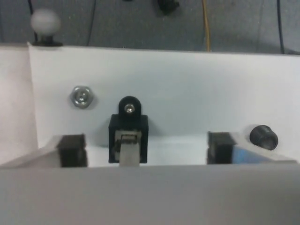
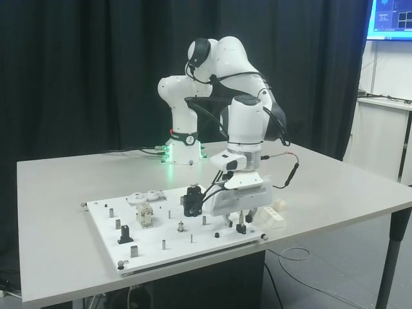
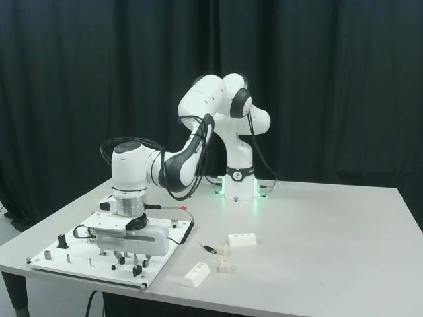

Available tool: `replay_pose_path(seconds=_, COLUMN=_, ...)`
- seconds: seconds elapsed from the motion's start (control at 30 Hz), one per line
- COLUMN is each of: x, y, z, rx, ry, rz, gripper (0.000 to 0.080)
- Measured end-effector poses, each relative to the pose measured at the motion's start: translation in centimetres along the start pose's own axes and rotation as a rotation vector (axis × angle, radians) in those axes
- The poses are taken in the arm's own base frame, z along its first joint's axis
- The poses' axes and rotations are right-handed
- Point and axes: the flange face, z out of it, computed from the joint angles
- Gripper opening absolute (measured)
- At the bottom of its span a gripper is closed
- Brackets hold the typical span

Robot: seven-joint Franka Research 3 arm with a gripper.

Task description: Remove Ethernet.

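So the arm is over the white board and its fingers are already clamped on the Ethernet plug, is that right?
Not quite. The arm is over the white board, but the fingers are open, one on either side of the Ethernet plug and not touching it. The wrist view shows bare board between each finger and the plug's black socket.

- In the wrist view we see the Ethernet plug only in part; its lower end disappears behind the wide grey band across the picture's bottom.
- Both black fingertips are cut the same way by that band.
- In the second room view the gripper hides the socket, so we cannot find the plug there.
- The small pegs on the white board are too small for us to name.
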Motion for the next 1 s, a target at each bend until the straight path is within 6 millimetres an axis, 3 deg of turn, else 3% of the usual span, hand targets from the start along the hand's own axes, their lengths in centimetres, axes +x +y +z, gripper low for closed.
replay_pose_path(seconds=0.1, x=0.01, y=0.00, z=0.08, rx=-0.001, ry=0.002, rz=-0.001, gripper=0.0689)
replay_pose_path(seconds=0.13, x=0.01, y=-0.01, z=0.12, rx=-0.001, ry=0.002, rz=-0.001, gripper=0.0530)
replay_pose_path(seconds=0.4, x=-0.22, y=-0.57, z=0.25, rx=0.007, ry=0.001, rz=-0.008, gripper=0.0530)
replay_pose_path(seconds=0.43, x=-0.26, y=-0.66, z=0.25, rx=0.008, ry=0.001, rz=-0.008, gripper=0.0146)
replay_pose_path(seconds=0.6, x=-0.33, y=-0.82, z=0.22, rx=0.008, ry=-0.001, rz=0.005, gripper=0.0146)
replay_pose_path(seconds=0.63, x=-0.33, y=-0.82, z=0.21, rx=0.008, ry=-0.001, rz=0.008, gripper=0.0080)
replay_pose_path(seconds=1.0, x=-0.31, y=-0.75, z=0.21, rx=0.007, ry=-0.003, rz=0.029, gripper=0.0080)
